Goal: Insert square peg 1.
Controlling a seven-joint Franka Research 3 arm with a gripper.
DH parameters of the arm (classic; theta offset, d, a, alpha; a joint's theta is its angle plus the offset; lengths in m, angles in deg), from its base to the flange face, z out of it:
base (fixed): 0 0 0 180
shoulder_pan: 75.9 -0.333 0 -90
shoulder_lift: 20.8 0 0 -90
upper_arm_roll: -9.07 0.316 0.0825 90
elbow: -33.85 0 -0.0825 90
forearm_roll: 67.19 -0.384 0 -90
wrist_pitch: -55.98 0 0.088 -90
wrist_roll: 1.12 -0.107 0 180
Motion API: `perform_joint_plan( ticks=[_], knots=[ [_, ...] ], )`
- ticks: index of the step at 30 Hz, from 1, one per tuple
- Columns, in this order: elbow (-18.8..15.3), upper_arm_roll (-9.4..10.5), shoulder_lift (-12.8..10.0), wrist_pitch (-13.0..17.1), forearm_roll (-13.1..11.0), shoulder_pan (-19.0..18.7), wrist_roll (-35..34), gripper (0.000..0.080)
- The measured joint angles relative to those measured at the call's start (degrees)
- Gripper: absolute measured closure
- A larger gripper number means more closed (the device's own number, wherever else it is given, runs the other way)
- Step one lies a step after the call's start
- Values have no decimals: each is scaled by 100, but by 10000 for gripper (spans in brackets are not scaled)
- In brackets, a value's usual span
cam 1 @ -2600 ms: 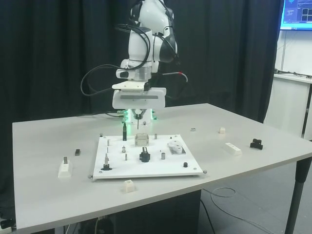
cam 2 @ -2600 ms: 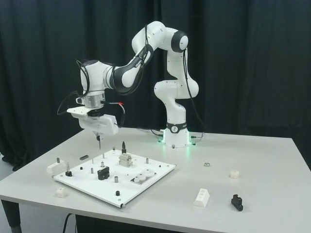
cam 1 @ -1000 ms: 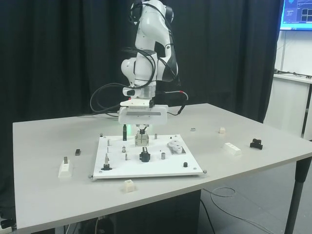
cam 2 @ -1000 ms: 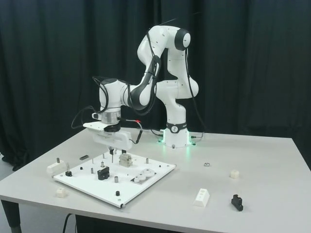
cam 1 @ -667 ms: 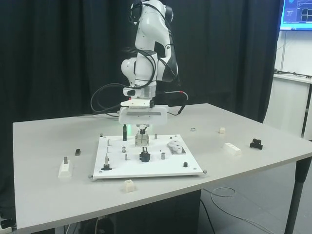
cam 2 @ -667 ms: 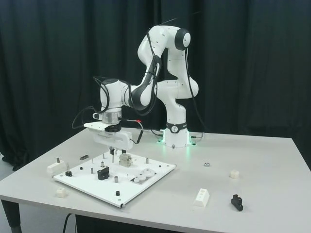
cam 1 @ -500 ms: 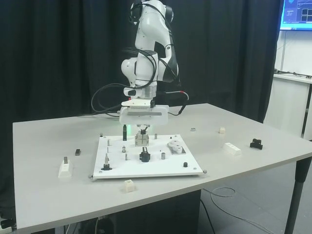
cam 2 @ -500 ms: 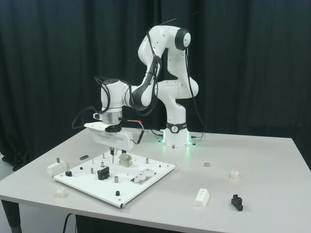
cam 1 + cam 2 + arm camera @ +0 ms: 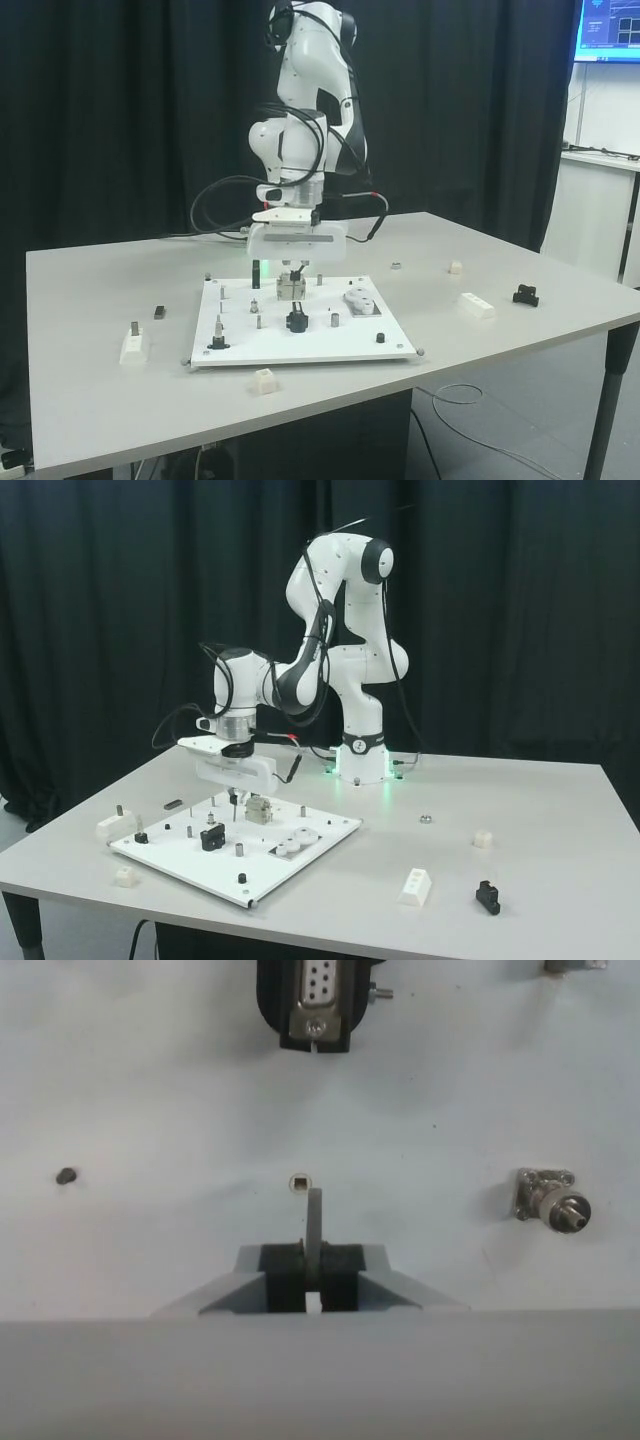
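In the wrist view my gripper (image 9: 312,1278) is shut on a thin grey square peg (image 9: 314,1228), black fingers (image 9: 283,1278) on both sides. The peg's tip hangs just beside a small square hole (image 9: 299,1183) in the white board (image 9: 150,1110); touching or apart I cannot tell. From the room cameras the gripper (image 9: 297,268) (image 9: 233,796) stands low over the back half of the board (image 9: 320,342) (image 9: 180,858), with the peg (image 9: 234,809) pointing straight down.
On the board near the hole are a black-framed socket (image 9: 317,1005), a round metal connector (image 9: 553,1203) and a small dark screw (image 9: 66,1175). White blocks (image 9: 134,345) (image 9: 264,381) (image 9: 478,305) and a black clip (image 9: 526,294) lie on the grey table around the board.
The arm has swung from the board's far left corner toward its middle and come down. Over the last second the gripper sank a little lower, the peg still held.
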Motion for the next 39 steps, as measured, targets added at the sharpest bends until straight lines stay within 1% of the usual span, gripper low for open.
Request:
perform_joint_plan(
  ticks=[3, 16, 39],
  knots=[
    [-54, 8, -12, 95, 0, 0, 0, 776],
    [-193, 33, -37, 304, -2, 0, 0, 776],
    [-196, 165, -227, 526, -58, 9, 0, 776]
  ],
)
